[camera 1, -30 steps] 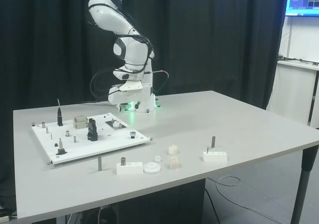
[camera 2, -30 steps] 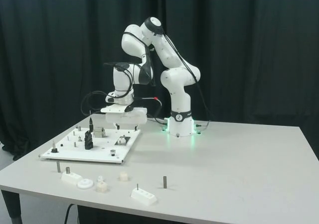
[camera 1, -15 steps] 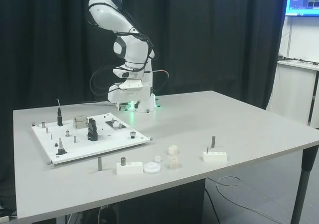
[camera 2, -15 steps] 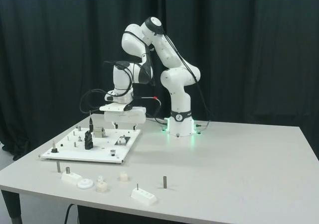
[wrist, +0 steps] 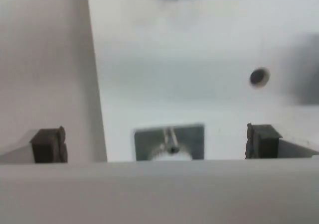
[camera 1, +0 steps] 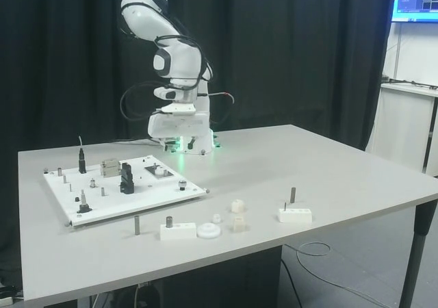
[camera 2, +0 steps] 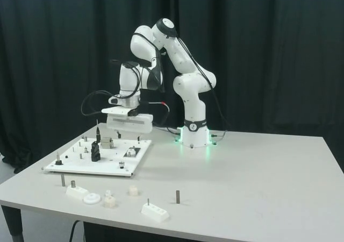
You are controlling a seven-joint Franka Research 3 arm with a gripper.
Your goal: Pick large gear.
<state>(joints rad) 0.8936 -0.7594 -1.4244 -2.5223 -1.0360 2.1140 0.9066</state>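
White large gear (camera 1: 209, 231) lies flat near the table's (camera 1: 328, 164) front edge, well apart from the gripper (camera 1: 176, 141), whose fingers (wrist: 49, 145) hang spread over the white board (camera 1: 123, 188).

The counter (camera 1: 328, 171) is plain grey, without pattern. The arm (camera 2: 177, 54) is white with black joint bands; green light shows at its base (camera 2: 193, 141). The assembly board (camera 1: 147, 188) is white and carries a black block (camera 1: 126, 179), a grey metal block (camera 1: 108, 168) and grey pegs. In front of the board, the large gear (camera 1: 208, 231) is white, as are the two rectangular blocks (camera 1: 178, 232) (camera 1: 295, 215) beside it. The backdrop curtain (camera 2: 269, 48) is black. The fingers (wrist: 261, 140) have black pads.
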